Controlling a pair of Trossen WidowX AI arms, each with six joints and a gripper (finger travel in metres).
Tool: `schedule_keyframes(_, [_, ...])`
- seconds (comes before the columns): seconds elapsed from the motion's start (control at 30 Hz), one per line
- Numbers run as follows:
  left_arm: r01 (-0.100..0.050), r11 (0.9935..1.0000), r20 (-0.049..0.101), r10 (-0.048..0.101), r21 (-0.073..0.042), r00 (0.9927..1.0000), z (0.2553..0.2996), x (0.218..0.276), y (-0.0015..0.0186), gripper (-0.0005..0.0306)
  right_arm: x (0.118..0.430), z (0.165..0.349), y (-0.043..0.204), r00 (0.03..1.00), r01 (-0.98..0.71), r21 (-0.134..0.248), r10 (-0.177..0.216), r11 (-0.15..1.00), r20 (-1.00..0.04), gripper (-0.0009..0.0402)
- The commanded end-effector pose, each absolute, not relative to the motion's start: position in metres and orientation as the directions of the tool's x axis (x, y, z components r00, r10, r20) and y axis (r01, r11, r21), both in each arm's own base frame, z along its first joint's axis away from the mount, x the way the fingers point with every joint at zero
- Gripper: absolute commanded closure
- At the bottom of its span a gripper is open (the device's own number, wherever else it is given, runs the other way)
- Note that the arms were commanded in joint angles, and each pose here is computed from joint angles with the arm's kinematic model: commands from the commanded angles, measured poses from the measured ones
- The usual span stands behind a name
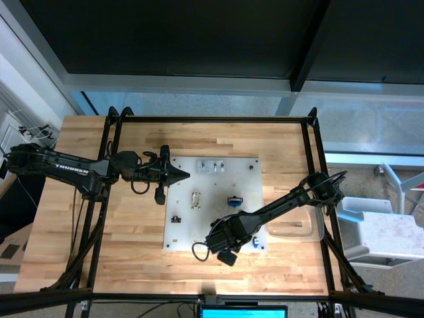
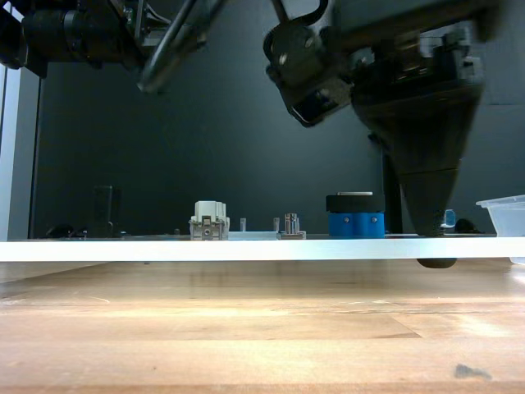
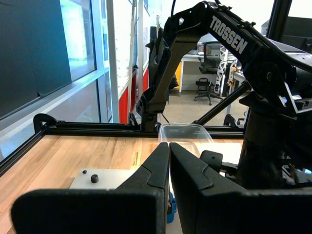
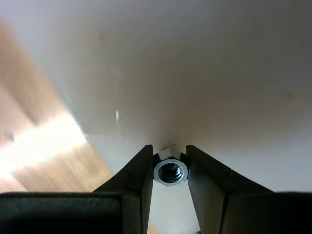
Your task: Unfasten the M12 fastener and place in the container
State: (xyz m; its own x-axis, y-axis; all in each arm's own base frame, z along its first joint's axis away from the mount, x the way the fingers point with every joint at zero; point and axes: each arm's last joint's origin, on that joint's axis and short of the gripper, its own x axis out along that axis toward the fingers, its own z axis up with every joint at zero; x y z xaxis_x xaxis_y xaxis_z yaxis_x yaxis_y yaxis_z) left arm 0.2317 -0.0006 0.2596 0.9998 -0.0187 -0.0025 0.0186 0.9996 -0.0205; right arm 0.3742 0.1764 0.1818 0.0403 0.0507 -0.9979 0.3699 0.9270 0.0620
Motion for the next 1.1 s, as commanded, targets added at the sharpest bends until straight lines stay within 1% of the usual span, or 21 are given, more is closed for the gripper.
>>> schedule_keyframes(0.03, [0.019, 0.99962, -0.002, -0.019, -0.02, 0.99982, 0.2596, 0.2317, -0.0006, 0.03, 0.373, 0.186, 0.176, 0.048, 0.134, 0.06, 0.054, 0.989, -0.997, 0.0385])
schedule_keyframes(0.13, [0.019, 0.99962, -0.002, -0.019, -0.02, 0.99982, 0.2596, 0.2317, -0.0006, 0.03, 0.373, 0.187, 0.176, 0.054, -0.106, 0.05, 0.056, 0.993, -0.997, 0.0385])
schedule_keyframes(0.27, [0.019, 0.99962, -0.002, -0.019, -0.02, 0.99982, 0.2596, 0.2317, -0.0006, 0.03, 0.373, 0.19, 0.176, 0.056, -0.377, 0.033, 0.058, 0.926, -0.997, 0.0385])
schedule_keyframes(0.33, [0.018, 0.99962, -0.002, -0.018, -0.02, 0.99983, 0.2596, 0.2317, -0.0005, 0.03, 0.372, 0.191, 0.176, 0.06, -0.47, 0.024, 0.059, 0.882, -0.996, 0.0385])
schedule_keyframes(0.4, [0.019, 0.99962, -0.002, -0.019, -0.02, 0.99982, 0.2596, 0.2317, -0.0006, 0.03, 0.372, 0.194, 0.175, 0.066, -0.514, 0.019, 0.062, 0.858, -0.996, 0.0385])
schedule_keyframes(0.67, [0.018, 0.99962, -0.002, -0.018, -0.02, 0.99983, 0.2596, 0.2317, -0.0005, 0.03, 0.367, 0.208, 0.173, 0.083, -0.525, 0.016, 0.07, 0.851, -0.994, 0.0385])
schedule_keyframes(0.93, [0.019, 0.99962, -0.002, -0.019, -0.02, 0.99982, 0.2596, 0.2317, -0.0006, 0.03, 0.354, 0.235, 0.167, 0.126, -0.437, 0.025, 0.089, 0.899, -0.988, 0.0385])
schedule_keyframes(1.0, [0.018, 0.99962, -0.002, -0.018, -0.02, 0.99983, 0.2596, 0.2317, -0.0005, 0.03, 0.35, 0.241, 0.165, 0.137, -0.355, 0.039, 0.094, 0.934, -0.986, 0.0385])
schedule_keyframes(1.1, [0.019, 0.99962, -0.002, -0.019, -0.02, 0.99982, 0.2596, 0.2317, -0.0006, 0.03, 0.344, 0.247, 0.162, 0.151, -0.176, 0.066, 0.093, 0.982, -0.984, 0.0385])
